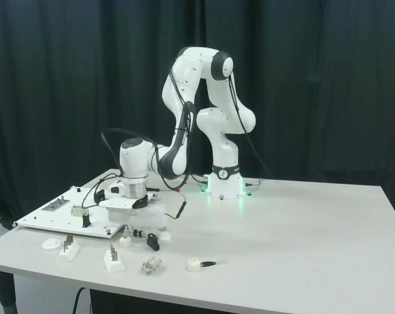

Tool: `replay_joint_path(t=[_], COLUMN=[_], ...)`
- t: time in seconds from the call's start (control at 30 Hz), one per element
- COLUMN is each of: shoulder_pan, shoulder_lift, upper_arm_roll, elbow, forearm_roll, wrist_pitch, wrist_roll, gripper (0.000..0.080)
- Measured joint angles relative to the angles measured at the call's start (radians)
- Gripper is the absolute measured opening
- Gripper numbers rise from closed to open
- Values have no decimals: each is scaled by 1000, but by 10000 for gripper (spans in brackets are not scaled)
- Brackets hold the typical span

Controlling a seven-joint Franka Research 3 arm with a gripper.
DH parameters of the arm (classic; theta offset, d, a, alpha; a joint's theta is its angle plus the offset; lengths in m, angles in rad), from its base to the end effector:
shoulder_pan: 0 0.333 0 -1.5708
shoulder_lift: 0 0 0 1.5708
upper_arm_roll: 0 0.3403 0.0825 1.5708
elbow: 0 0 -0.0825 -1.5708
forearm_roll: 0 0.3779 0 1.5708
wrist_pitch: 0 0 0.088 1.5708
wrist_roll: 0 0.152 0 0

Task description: Pick BNC.

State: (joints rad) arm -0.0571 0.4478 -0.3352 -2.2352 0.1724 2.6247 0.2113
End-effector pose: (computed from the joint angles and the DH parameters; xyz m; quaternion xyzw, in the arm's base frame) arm 0.5017 -0.2167 0.1586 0.9343 -0.3550 -0.0149 0.0290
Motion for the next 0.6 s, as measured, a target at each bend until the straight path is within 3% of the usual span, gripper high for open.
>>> replay_joint_path(t=[0.6], shoulder_pan=[2], shoulder_lift=[-50], upper_arm_roll=[-1], elbow=[6], forearm_roll=[0], wrist_pitch=[-27], wrist_roll=[0], gripper=[122])
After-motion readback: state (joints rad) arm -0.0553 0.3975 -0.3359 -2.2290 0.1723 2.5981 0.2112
